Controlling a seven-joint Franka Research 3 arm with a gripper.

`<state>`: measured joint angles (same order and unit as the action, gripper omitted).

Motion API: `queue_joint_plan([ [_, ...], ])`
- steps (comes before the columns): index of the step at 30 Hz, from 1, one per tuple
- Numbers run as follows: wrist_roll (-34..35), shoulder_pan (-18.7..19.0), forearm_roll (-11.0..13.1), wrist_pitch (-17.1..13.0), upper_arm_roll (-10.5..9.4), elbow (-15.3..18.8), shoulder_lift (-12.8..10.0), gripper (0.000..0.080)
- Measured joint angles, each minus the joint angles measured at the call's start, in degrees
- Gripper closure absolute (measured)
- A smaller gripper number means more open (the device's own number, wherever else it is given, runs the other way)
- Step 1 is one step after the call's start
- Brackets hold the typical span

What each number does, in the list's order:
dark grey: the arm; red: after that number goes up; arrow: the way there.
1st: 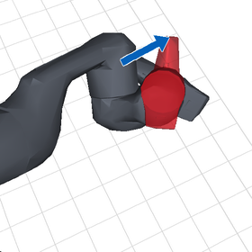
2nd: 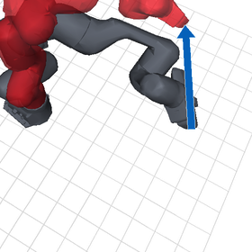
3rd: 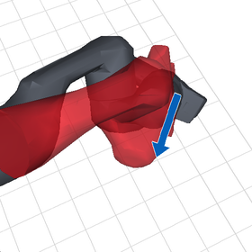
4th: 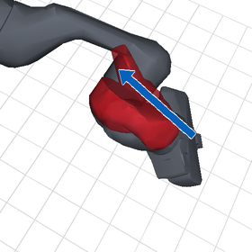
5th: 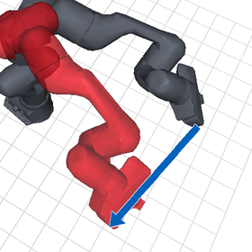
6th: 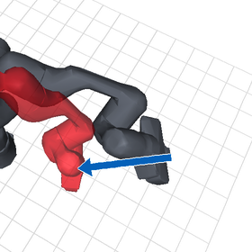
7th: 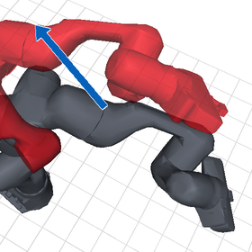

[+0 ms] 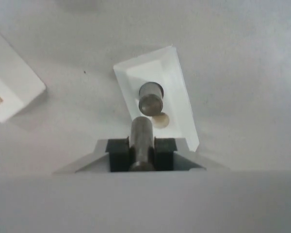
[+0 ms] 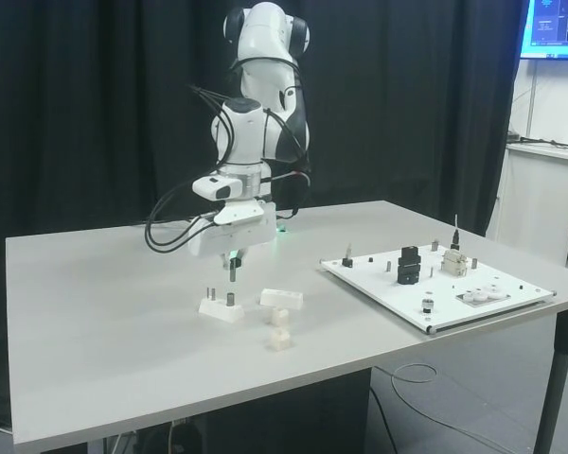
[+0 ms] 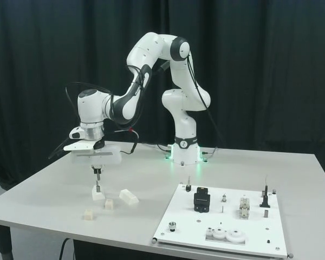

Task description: Insert round peg 3.

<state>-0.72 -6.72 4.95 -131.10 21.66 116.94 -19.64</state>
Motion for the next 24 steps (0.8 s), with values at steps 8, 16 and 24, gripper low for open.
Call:
queue_joint_plan([
  [8, 0.17, 0.22, 0.36, 0.00, 0.00, -0.17, 0.00, 0.0699],
  [16, 1.72, 0.23, 1.12, -0.03, 0.00, -0.20, 0.00, 0.0699],
  [24, 2.64, 0.37, 2.14, -0.03, 0.00, -0.20, 0.01, 0.0699],
])
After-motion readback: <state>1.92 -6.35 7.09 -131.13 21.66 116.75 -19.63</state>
